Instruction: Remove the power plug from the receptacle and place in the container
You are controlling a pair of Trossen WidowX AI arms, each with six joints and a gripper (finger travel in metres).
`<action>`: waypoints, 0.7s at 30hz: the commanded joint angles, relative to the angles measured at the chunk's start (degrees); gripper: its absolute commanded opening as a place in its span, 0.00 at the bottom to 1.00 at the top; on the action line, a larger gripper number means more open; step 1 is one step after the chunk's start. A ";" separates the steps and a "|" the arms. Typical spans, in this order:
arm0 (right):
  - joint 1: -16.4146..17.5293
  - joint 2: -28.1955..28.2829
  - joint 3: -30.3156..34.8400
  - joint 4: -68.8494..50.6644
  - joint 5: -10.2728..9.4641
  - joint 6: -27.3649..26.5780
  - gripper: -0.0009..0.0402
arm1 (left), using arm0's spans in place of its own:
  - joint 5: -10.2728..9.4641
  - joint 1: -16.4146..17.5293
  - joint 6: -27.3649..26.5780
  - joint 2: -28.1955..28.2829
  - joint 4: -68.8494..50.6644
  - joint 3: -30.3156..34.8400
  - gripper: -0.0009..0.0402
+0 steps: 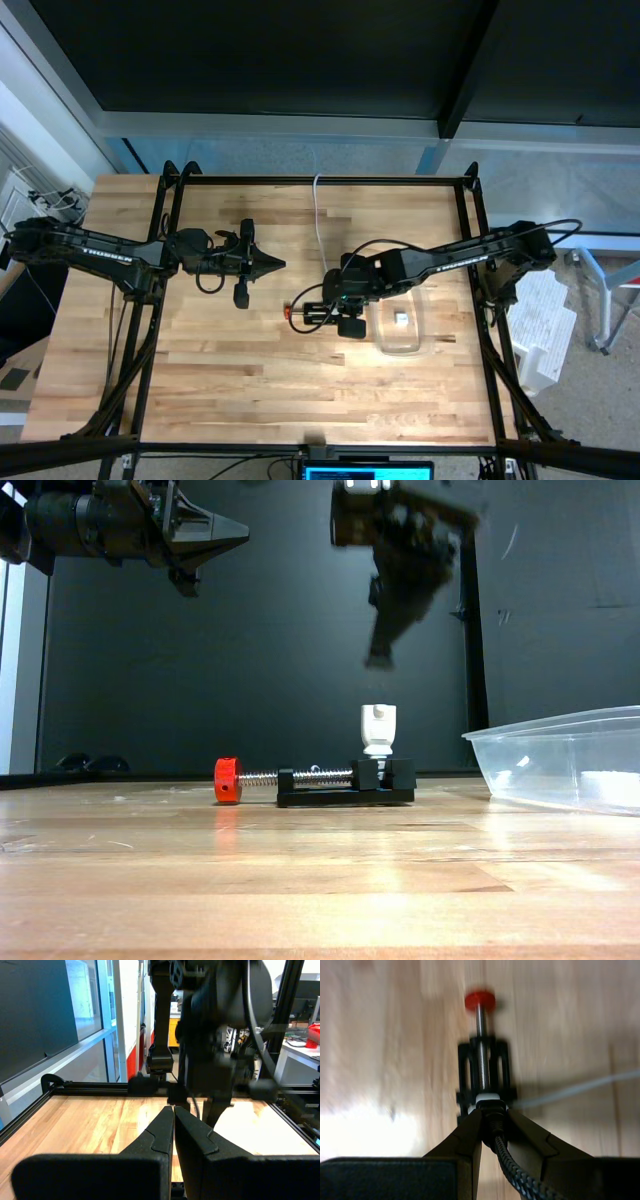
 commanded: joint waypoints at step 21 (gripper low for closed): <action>1.03 -14.14 -7.52 -7.28 0.00 1.27 0.02 | 0.00 0.02 0.02 -0.09 0.04 0.02 0.02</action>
